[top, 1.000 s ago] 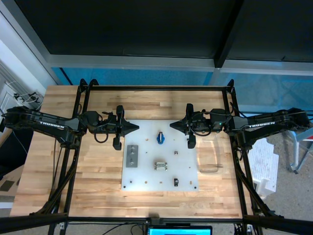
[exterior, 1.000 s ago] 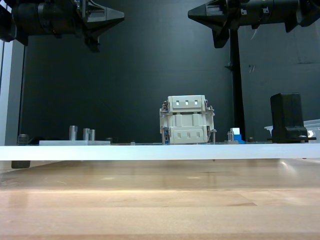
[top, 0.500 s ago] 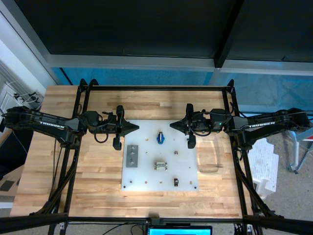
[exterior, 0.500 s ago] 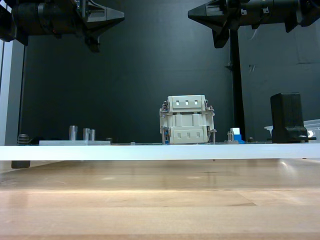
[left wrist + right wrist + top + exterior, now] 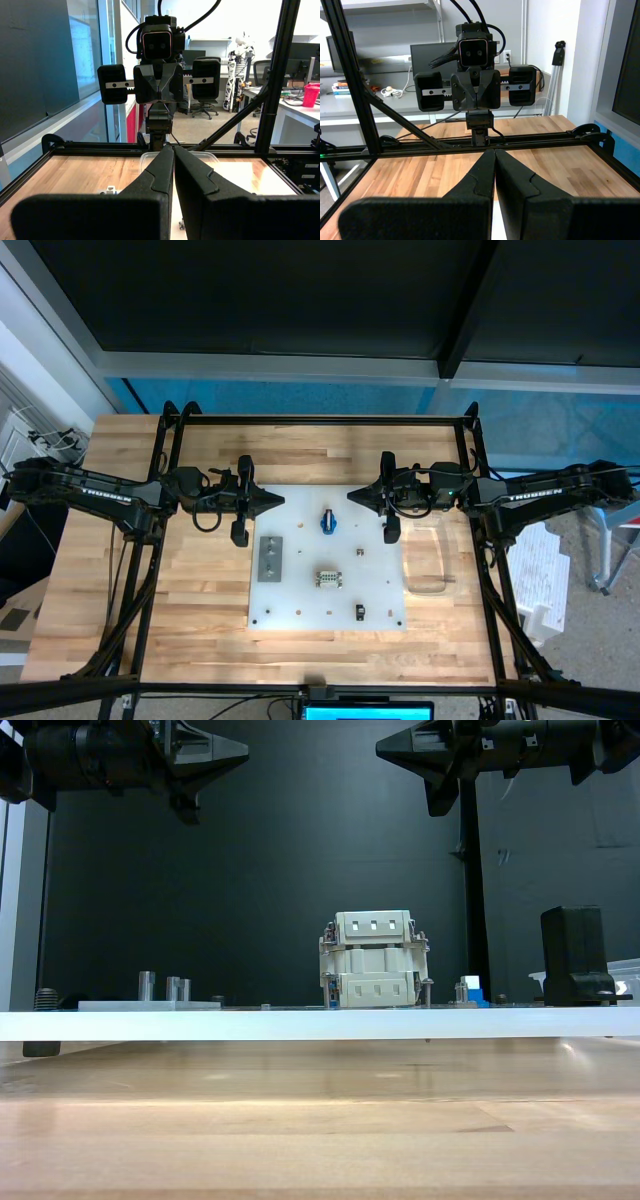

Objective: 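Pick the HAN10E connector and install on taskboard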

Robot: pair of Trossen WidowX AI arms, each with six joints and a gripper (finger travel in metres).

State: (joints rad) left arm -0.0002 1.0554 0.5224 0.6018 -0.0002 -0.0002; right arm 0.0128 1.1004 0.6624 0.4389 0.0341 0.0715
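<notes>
The HAN10E connector point(image 5: 328, 579) stands near the middle of the white taskboard point(image 5: 300, 540), touched by neither arm. In the low view the connector point(image 5: 374, 960) shows as a pale beige two-tier block on the taskboard point(image 5: 300, 1023). My left gripper point(image 5: 282, 499) hangs shut and empty above the board's far left corner, high over the board point(image 5: 245, 758). My right gripper point(image 5: 350, 495) is shut and empty opposite it, tip to tip across a gap point(image 5: 378, 750). Each wrist view looks along its own closed fingers, left point(image 5: 173, 150) and right point(image 5: 495, 152), at the other arm.
On the board are a grey metal block point(image 5: 270, 558) with short pegs point(image 5: 160, 988), a small blue part point(image 5: 328, 522) and a black block point(image 5: 360, 613) point(image 5: 573, 955). A clear plastic tray point(image 5: 430, 560) lies right of the board. Black frame rails ring the table.
</notes>
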